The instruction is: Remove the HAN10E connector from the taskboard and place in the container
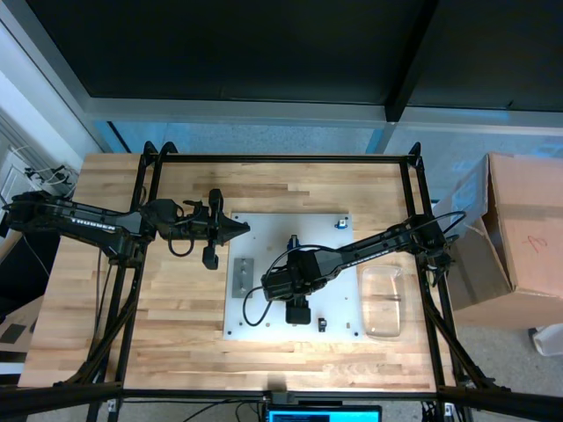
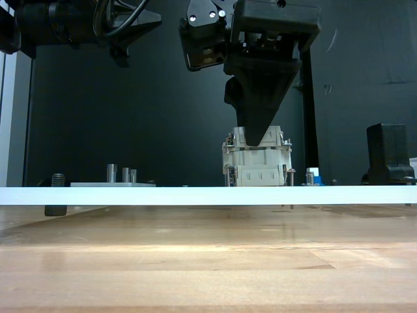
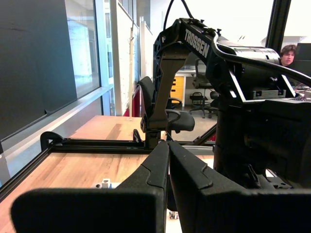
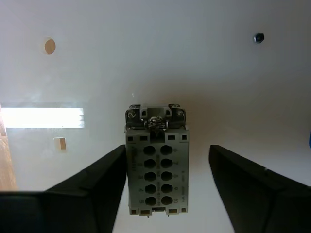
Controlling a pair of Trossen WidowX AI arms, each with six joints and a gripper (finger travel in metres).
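Looking along the right wrist view, you see the HAN10E connector (image 4: 155, 160) standing upright on the white task board (image 1: 264, 321), near the middle of the board's near edge. The right gripper (image 4: 167, 153) is spread wide astride it, one finger (image 4: 104, 172) just beside its flank and the other well apart. Your left gripper (image 3: 168, 150) hangs above the board's far left corner, fingers pressed together on nothing, and the clear container (image 1: 384, 331) lies on the table (image 1: 176, 299) just beside the board's right edge.
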